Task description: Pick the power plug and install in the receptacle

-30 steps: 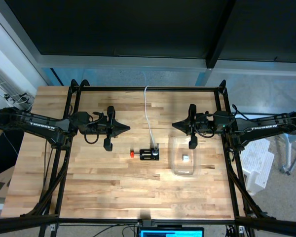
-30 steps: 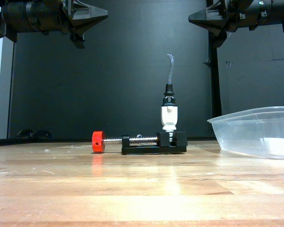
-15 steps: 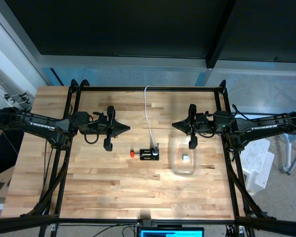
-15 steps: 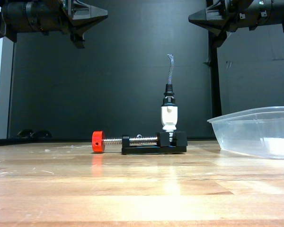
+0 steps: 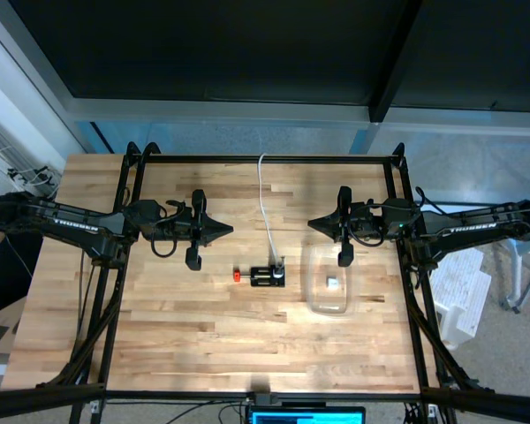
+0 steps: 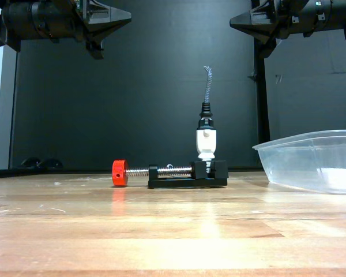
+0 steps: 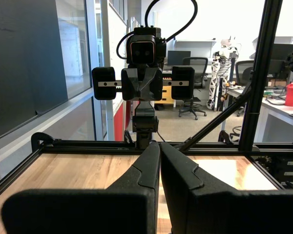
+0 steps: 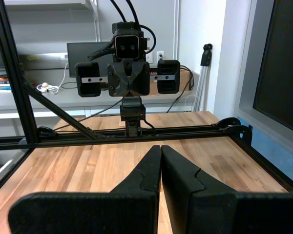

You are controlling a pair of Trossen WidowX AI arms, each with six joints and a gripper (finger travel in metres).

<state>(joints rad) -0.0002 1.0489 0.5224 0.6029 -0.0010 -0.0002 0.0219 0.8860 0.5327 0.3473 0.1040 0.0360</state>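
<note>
Wood-plank desk (image 5: 185,327): no change vs 1.0 s and 0.5 s ago, nothing has moved. Both arms hang high over the desk, tips aimed inward: the left gripper (image 5: 228,230) is over the left half, the right gripper (image 5: 311,224) is near the far end of the clear plastic tray (image 5: 313,299).

Only the wrist views show the fingers. Left fingers (image 7: 147,168) and right fingers (image 8: 149,170) are each pressed together, holding nothing.

The low view shows the white socket receptacle (image 6: 206,141) upright in the small black clamp (image 6: 187,173) with the orange-red knob (image 6: 119,172), mid-desk, just left of the tray. The high view adds the long white cable (image 5: 266,203) running to the far edge and a small white piece (image 5: 332,283) inside the tray; the low view gives only the tray wall.

The power plug is too small to make out in any view.
</note>
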